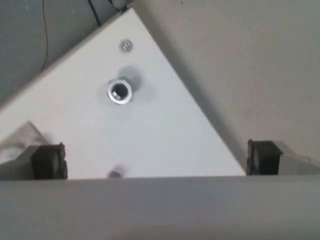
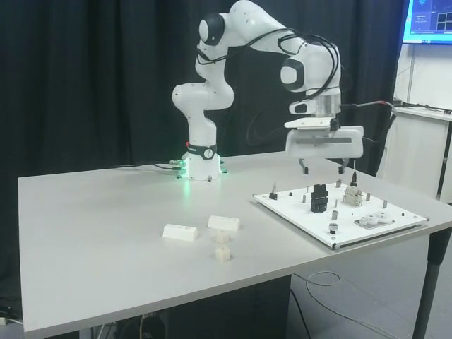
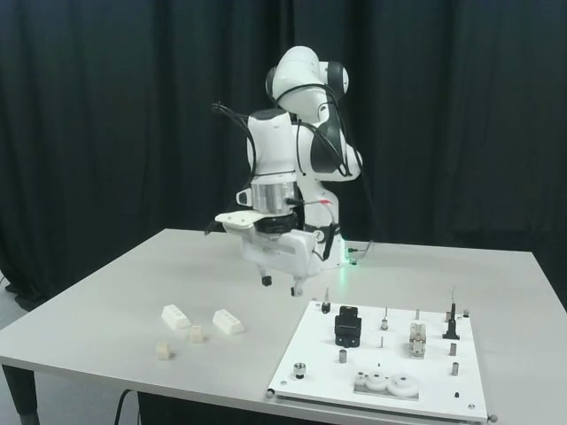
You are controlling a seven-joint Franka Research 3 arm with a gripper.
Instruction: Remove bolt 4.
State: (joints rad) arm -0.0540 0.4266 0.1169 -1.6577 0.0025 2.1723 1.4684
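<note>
The gripper (image 1: pixel 155 160) hangs released, its two black-padded fingers (image 1: pixel 47 160) spread wide with nothing between them. It sits above the grey table (image 3: pixel 133 292), just off one corner of the white assembly board (image 1: pixel 165 130) and clear of it.

Closest beneath it in the wrist view, a socket-head bolt (image 1: pixel 119 92) stands upright in the board near that corner. This is the bolt most likely meant by the task, though no number can be read. It is ahead of the fingertips rather than between them. A small corner screw (image 1: pixel 126 46) lies just past it towards the board's tip, and one more stud (image 1: pixel 114 174) sits closer to the gripper. The board edges run away on both sides of the corner, with bare table beyond.

Farther across the board stand one black fixture (image 3: pixel 348 326), several thin upright pins, and two white gears (image 3: pixel 390 383) at the edge farthest from the gripper.

On the gripper's other side, well apart from it, two white blocks (image 3: pixel 228 322) and two smaller white pieces (image 3: pixel 163 351) lie on open table.
</note>
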